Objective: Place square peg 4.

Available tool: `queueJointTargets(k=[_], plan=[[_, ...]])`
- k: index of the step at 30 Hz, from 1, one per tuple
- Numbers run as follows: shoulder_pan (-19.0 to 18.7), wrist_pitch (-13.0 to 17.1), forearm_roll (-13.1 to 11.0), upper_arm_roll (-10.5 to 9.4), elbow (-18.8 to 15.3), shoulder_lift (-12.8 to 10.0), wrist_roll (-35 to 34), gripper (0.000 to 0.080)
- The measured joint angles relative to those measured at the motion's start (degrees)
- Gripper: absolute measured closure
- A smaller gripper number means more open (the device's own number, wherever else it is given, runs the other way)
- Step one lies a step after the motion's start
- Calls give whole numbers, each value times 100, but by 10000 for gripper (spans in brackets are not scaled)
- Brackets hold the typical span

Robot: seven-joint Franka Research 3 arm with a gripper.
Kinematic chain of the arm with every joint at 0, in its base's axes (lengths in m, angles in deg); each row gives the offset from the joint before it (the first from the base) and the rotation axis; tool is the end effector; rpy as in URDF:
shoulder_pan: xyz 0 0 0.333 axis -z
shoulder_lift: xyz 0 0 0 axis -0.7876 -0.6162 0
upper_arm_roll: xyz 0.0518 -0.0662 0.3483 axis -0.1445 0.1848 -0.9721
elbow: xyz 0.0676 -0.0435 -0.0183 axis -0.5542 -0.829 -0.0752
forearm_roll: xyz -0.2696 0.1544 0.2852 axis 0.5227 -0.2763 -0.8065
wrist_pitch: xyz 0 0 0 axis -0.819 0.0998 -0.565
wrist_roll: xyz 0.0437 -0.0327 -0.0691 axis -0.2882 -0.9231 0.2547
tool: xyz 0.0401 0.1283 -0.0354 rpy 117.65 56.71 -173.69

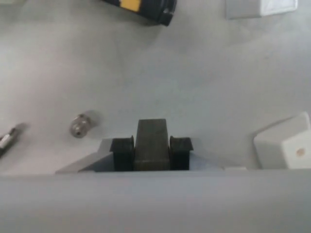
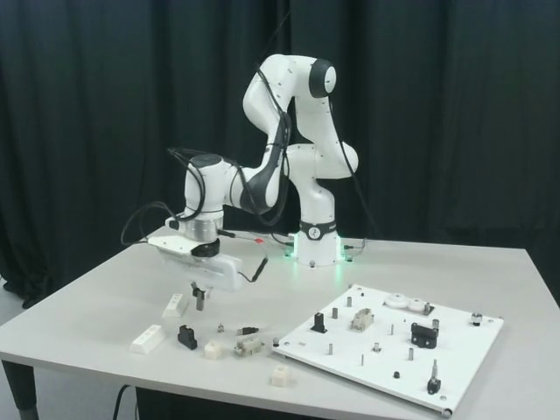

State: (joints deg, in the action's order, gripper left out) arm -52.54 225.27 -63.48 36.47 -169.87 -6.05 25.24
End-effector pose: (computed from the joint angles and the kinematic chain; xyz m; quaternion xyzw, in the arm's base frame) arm 0.5877 -0.1809 0.2472 0.8842 -0.4628 0.0241 0.0591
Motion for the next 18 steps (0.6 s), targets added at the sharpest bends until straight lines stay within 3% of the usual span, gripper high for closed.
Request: queueJointTargets(k=[10,18], plan=[[269,579,-718,9,-270,-49,1354,650],[337,829,-1100,9,-367,-128,1944,650]])
